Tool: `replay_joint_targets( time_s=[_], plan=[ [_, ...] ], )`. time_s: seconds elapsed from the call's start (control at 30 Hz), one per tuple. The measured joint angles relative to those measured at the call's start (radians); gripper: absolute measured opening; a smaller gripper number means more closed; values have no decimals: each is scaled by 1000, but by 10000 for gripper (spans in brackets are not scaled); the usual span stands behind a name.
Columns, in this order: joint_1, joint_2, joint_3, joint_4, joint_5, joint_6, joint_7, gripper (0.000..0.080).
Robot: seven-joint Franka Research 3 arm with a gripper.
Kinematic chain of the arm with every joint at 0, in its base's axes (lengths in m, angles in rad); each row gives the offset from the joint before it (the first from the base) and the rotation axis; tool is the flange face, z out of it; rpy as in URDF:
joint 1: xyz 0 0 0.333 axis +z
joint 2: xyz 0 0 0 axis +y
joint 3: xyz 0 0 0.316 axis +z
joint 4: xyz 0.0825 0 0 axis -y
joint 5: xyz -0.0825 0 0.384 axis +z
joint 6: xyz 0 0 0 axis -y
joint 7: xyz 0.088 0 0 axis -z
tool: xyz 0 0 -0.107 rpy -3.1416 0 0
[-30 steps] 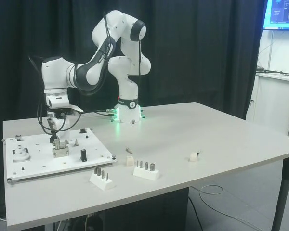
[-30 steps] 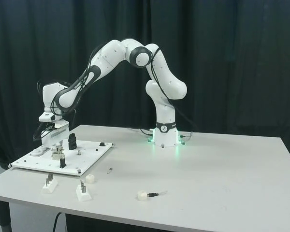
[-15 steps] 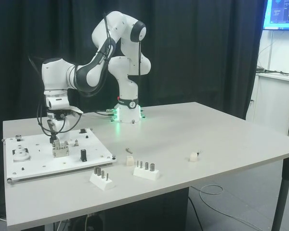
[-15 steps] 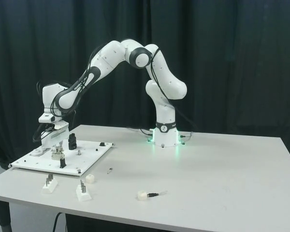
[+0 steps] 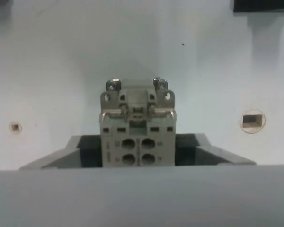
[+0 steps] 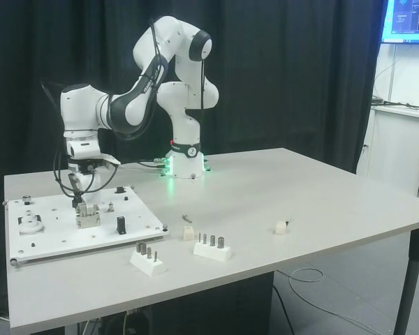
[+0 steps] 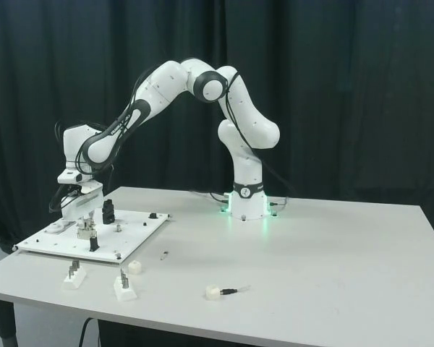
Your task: Insert waterproof.
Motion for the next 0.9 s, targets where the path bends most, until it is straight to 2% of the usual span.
replay_joint_targets(
  time_s=[0.1,0.13,0.3,0.33,0.5,0.53,0.9],
  plan=[
    [2,0,0,0,0,-4,4,312],
    [2,0,0,0,0,-4,7,489],
    [5,0,0,0,0,-5,19,489],
    [6,0,0,1,0,-5,21,715],
    [8,-1,-1,5,0,-5,30,715],
    [8,-2,-2,6,0,-6,35,782],
    [14,-23,-4,22,0,-29,65,796]
  ],
)
